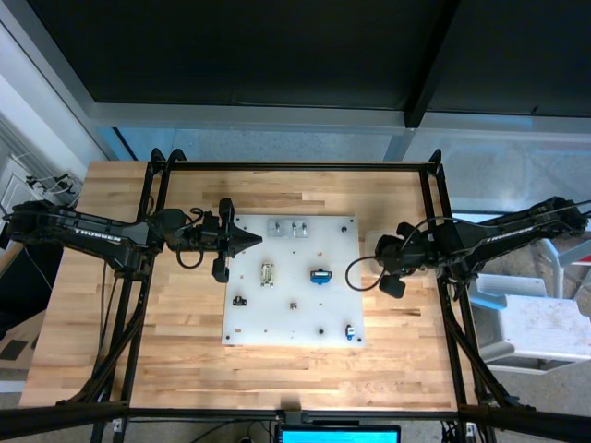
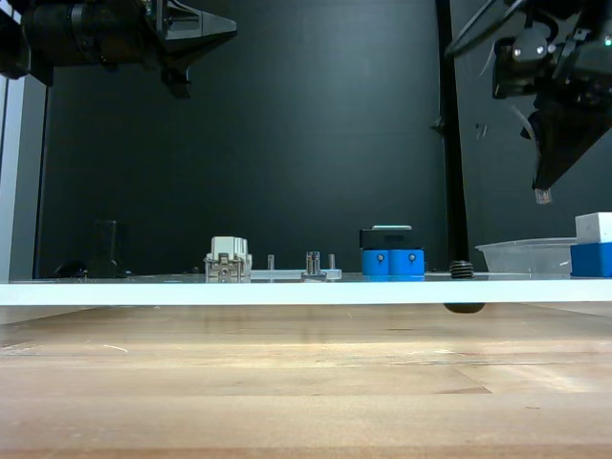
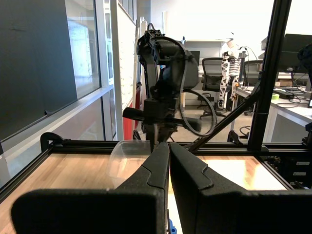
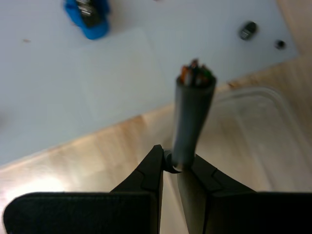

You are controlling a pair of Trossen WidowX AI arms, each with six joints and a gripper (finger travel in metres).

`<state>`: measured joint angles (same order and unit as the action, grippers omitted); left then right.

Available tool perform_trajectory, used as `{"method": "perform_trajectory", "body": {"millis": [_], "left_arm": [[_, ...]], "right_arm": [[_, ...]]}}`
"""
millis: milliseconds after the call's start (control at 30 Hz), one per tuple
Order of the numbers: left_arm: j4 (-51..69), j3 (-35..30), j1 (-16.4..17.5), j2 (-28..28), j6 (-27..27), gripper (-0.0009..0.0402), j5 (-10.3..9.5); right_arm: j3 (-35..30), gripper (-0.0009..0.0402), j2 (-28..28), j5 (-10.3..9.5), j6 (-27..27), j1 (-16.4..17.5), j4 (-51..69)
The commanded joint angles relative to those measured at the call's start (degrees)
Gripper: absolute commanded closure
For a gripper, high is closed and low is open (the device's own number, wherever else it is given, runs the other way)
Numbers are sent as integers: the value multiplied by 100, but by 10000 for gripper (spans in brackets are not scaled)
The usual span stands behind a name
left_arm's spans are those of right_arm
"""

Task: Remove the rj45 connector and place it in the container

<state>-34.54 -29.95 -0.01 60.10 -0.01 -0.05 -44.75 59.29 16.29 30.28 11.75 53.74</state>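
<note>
The right claw (image 4: pixel 177 161), clamped on the rj45 connector (image 4: pixel 191 112), holds it long axis down; the container (image 4: pixel 265 141) lies beneath it; the left claw (image 1: pixel 249 240), shut and empty, hovers over the board (image 1: pixel 277 323).

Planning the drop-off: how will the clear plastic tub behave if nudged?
Likely light: the clear rectangular plastic tub looks thin-walled, so it may slide on the wooden table. Low and wide, it seems unlikely to tip. The right gripper, shut on the rj45 connector, hangs over it; the left gripper hovers above the white board's edge.
</note>
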Motion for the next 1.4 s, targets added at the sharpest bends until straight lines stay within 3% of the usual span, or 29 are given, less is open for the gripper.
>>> {"method": "perform_trajectory", "body": {"millis": [33,100,233,533,833,1067,1400], "left_arm": [[0,0,0,0,0,393,2],[0,0,2,0,0,393,2],[0,0,2,0,0,393,2],[0,0,0,2,0,393,2],[0,0,2,0,0,393,2],[0,0,0,2,0,393,2],[0,0,2,0,0,393,2]], "right_arm": [[129,393,-144,-63,-83,-334,96],[190,393,-205,-179,-129,-581,212],[293,393,-308,-199,-260,-968,417],[457,393,-409,-295,-251,-1458,706],[444,393,-407,-234,103,-1563,1130],[444,388,-407,-234,76,-1563,1303],[444,290,-407,-234,79,-1563,1309]]}}
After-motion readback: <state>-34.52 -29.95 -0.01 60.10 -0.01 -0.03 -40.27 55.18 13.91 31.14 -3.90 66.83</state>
